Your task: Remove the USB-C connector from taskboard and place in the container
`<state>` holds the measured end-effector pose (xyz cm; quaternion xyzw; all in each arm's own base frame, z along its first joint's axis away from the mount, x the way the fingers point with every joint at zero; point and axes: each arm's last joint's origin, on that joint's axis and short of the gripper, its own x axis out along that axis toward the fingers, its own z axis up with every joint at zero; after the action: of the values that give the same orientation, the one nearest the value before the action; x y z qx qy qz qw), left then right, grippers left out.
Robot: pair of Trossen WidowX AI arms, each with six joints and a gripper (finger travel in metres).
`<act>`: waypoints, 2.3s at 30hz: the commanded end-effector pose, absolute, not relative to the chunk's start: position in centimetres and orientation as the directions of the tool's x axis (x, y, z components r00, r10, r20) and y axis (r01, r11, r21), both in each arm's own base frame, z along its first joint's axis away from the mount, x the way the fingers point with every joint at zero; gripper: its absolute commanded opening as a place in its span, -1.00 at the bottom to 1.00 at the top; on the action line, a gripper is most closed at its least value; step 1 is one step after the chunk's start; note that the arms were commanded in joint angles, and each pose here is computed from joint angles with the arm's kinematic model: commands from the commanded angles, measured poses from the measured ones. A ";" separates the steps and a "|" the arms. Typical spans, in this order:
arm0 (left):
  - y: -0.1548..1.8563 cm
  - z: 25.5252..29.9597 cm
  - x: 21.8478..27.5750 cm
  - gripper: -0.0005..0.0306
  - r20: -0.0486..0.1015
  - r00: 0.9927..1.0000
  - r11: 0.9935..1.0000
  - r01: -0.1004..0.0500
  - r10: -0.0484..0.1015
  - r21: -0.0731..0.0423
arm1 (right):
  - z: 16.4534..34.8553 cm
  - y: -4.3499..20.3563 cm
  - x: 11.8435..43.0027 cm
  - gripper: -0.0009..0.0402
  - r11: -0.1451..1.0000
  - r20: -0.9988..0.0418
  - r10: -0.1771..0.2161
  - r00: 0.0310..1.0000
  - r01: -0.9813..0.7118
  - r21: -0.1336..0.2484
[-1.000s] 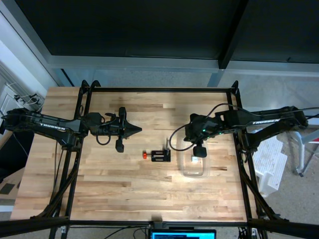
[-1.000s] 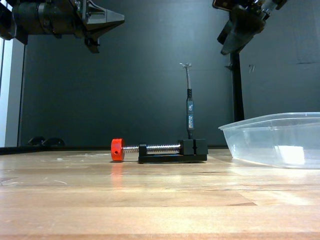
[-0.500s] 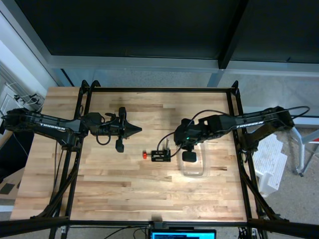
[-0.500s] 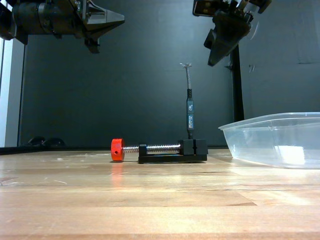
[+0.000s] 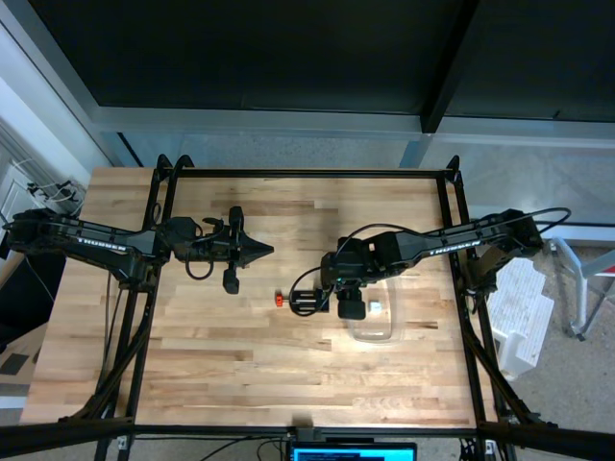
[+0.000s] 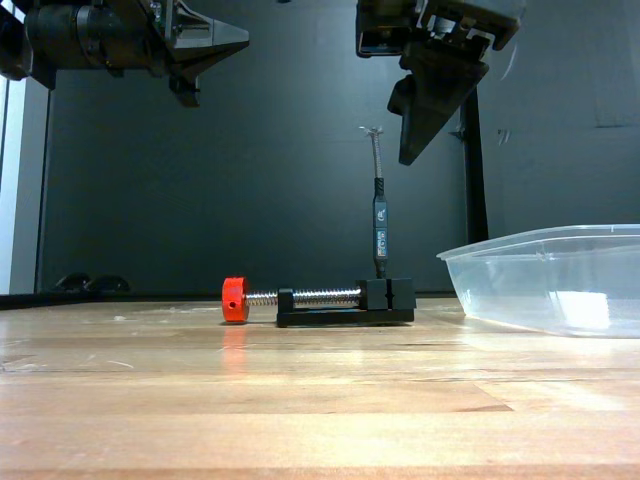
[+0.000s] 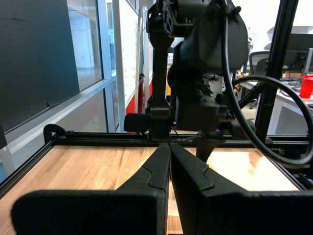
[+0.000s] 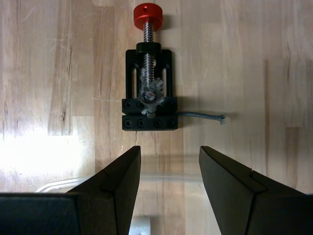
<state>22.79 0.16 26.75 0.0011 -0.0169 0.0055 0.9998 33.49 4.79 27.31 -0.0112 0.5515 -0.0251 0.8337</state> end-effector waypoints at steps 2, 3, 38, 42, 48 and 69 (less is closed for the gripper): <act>0.16 26.76 22.80 -0.96 0.034 0.999 1.000 -0.011 0.011 0.002 | 26.7 5.0 34.2 -0.15 0.999 -0.921 -0.053 0.385 0.022 -0.048; 0.16 26.76 22.80 -0.96 0.034 0.999 1.000 -0.011 0.011 0.002 | 26.6 5.1 34.2 -0.15 0.999 -0.921 -0.052 0.386 0.019 -0.049; 0.17 26.77 22.79 -0.97 0.035 0.999 1.000 -0.012 0.011 0.002 | 23.1 5.8 37.2 -0.16 0.998 -0.936 -0.057 0.346 -0.007 -0.064; 0.16 26.76 22.80 -0.97 0.034 0.999 1.000 -0.011 0.011 0.002 | 23.2 5.8 37.2 -0.23 0.998 -0.936 -0.057 0.346 -0.007 -0.063; 0.16 26.76 22.80 -0.97 0.034 0.999 1.000 -0.011 0.011 0.002 | 23.2 5.8 37.2 -0.48 0.998 -0.937 -0.057 0.346 -0.009 -0.064; 0.16 26.76 22.80 -0.97 0.034 0.999 1.000 -0.011 0.011 0.002 | 23.2 5.8 37.2 -0.96 0.998 -0.936 -0.056 0.346 -0.009 -0.064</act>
<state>22.79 0.16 26.77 0.0011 -0.0171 0.0055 0.9998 37.22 5.80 23.13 -0.0292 0.5722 -0.0139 0.8195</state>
